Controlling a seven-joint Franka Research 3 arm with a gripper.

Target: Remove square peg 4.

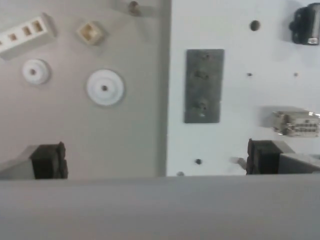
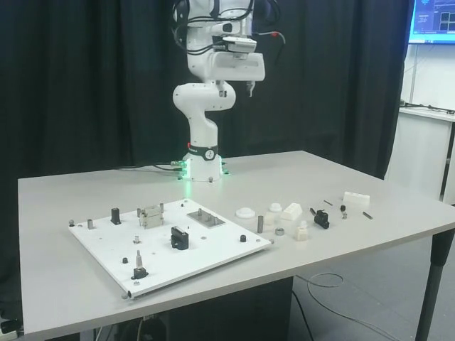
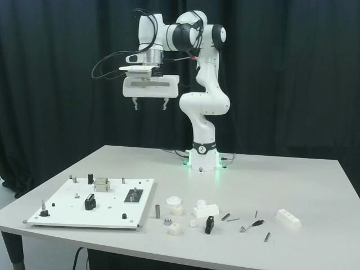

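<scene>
Gripper (image 3: 149, 104): we see it high above the table (image 3: 304, 180), jaws wide apart, holding nothing.
Board (image 3: 67, 216): white, near the table's front edge.

Black curtains (image 3: 292, 73) behind grey table (image 3: 315, 185); white desk (image 2: 426, 135) and screen (image 2: 434, 20) at far right.

No legible text, label, brand, number or sign on any item in the three views
</scene>
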